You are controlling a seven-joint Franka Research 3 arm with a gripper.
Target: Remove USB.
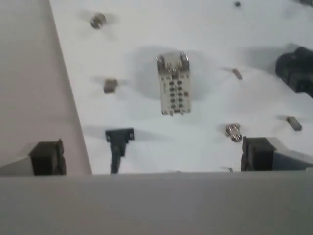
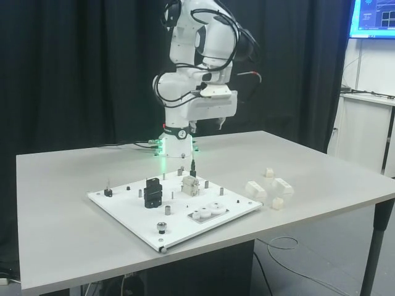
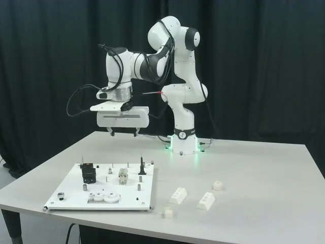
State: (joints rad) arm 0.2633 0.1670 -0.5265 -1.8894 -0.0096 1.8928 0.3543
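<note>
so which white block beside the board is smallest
The cube nearest the table's front edge, close to the board corner; the two wedge-shaped blocks are clearly larger.

white blocks on grey table | black connector on board | white gears near board's edge

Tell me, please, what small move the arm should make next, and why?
Probably lower the hand toward the black USB plug, centring over it first. The hand hangs open, high above the white board, holding nothing, and the plug stands upright in its socket.
</note>
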